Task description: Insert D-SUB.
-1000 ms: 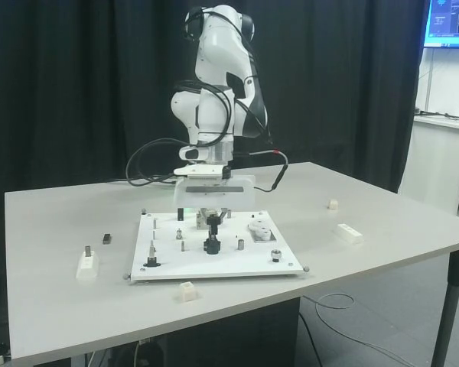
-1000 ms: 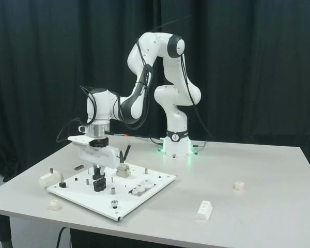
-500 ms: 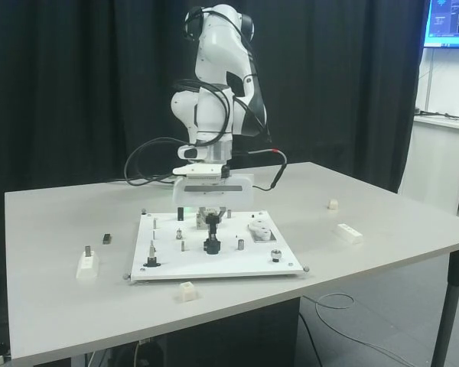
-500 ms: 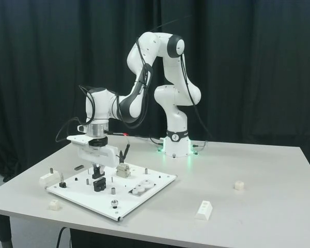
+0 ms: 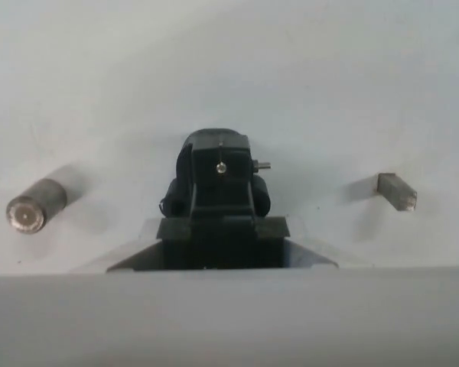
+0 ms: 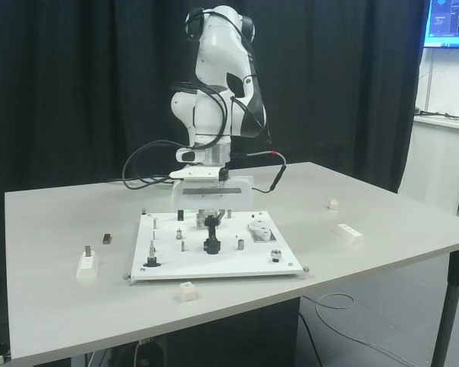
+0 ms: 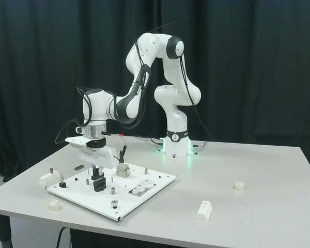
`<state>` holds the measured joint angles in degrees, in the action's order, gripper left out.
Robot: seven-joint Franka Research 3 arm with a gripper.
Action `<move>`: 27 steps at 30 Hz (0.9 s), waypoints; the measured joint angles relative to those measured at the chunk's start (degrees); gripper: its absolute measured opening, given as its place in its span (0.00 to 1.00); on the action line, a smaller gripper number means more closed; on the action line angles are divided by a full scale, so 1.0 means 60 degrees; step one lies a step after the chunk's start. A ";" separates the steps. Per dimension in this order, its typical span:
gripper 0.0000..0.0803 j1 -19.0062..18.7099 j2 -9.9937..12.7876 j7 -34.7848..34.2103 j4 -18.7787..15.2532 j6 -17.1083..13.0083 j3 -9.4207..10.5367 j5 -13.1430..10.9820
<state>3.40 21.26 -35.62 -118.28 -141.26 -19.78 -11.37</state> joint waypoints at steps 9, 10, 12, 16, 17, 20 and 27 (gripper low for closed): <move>0.19 0.0000 0.0113 0.0001 0.0200 0.0211 -0.0001 -0.0007; 0.19 -0.0001 0.0114 0.0001 0.0213 0.0235 -0.0001 -0.0007; 0.19 -0.0004 0.0114 0.0001 0.0230 0.0269 -0.0001 -0.0007; 0.19 -0.0011 0.0114 0.0001 0.0261 0.0356 0.0005 -0.0008; 0.19 -0.0013 0.0115 0.0001 0.0265 0.0365 0.0007 -0.0010; 0.19 -0.0020 0.0118 0.0001 0.0269 0.0369 0.0011 -0.0044; 0.19 -0.0020 0.0191 0.0001 0.0324 0.0368 0.0005 -0.0104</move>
